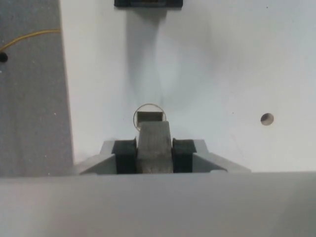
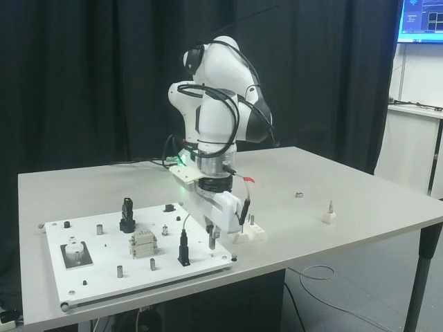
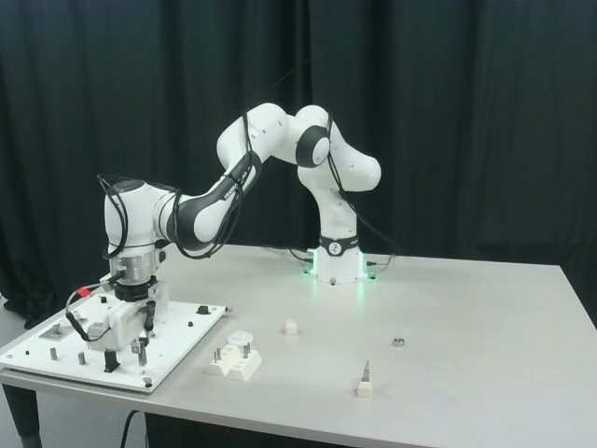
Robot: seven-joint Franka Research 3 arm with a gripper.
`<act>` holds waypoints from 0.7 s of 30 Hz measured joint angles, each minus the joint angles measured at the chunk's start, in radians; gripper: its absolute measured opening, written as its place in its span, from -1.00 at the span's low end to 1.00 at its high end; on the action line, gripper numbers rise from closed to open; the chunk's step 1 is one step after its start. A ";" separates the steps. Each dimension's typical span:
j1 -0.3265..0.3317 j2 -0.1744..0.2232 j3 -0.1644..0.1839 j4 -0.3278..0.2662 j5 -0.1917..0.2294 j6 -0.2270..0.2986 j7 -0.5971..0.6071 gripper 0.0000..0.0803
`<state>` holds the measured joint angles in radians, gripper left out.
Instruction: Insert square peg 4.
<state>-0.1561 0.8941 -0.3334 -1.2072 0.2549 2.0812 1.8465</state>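
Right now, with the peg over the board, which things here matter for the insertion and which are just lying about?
In the job:
gripper, shut on the square peg
square hole below the peg's tip
white board

Lying about:
small white block
post on a white base
small ring
white fixture beside the board

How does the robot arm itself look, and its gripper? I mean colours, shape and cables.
The arm is white with rounded links and black joint sections. Black cables run along it. A green light shows at its base. The gripper has a white body and two dark fingers.
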 joint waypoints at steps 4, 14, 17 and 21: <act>0.000 0.010 0.000 0.008 0.002 0.000 0.000 -0.62; 0.000 0.036 -0.003 0.031 0.002 0.001 0.000 -0.62; 0.000 0.042 -0.003 0.036 0.002 0.001 0.000 -0.62; 0.000 0.046 -0.003 0.039 0.004 0.001 0.001 -0.62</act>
<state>-0.1563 0.9405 -0.3364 -1.1687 0.2592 2.0820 1.8470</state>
